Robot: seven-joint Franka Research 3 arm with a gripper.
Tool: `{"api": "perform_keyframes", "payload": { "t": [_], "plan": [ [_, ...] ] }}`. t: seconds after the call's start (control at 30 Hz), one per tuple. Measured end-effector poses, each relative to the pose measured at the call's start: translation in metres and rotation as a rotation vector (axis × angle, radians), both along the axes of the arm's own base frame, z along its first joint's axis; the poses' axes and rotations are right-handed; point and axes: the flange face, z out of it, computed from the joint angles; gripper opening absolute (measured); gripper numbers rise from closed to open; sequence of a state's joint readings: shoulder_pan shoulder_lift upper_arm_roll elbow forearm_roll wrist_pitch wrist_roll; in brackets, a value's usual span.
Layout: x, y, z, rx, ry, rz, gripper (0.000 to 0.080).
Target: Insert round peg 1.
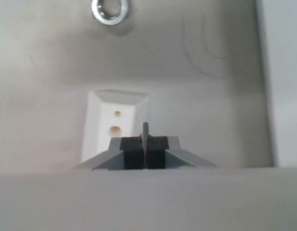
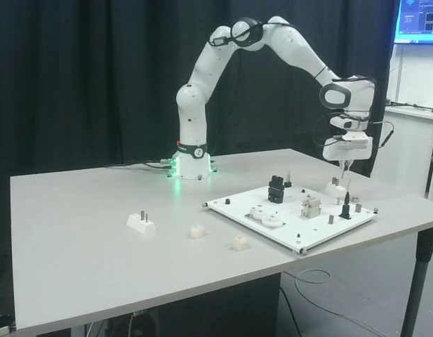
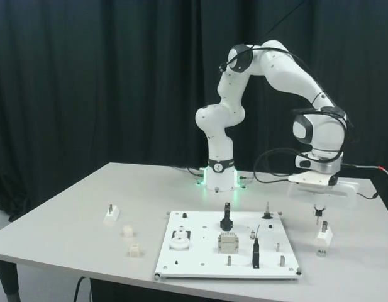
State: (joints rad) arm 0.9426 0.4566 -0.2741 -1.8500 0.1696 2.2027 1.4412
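Tool [image 1: 144, 153] clamped on thin peg [image 1: 145, 132]; peg upright, above white block [image 1: 114, 122].

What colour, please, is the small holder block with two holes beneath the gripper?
White; the small holder block shows best in the wrist view, just past the gripper.

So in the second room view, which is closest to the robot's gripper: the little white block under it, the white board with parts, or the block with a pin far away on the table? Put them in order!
From the gripper:
1. Little white block, just below it, beside the board.
2. White board, in the table's middle.
3. Block with a pin, at the far opposite side.
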Motion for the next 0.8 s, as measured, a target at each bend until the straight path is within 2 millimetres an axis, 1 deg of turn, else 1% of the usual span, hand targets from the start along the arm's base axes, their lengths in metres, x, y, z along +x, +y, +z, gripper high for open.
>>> {"api": "perform_keyframes", "payload": {
  "t": [0.4, 0.8],
  "plan": [
    [0.009, -0.027, 0.015, -0.043, 0.026, 0.065, 0.0015],
    [0.018, -0.066, 0.015, -0.058, 0.051, 0.142, 0.0015]
  ]
}}
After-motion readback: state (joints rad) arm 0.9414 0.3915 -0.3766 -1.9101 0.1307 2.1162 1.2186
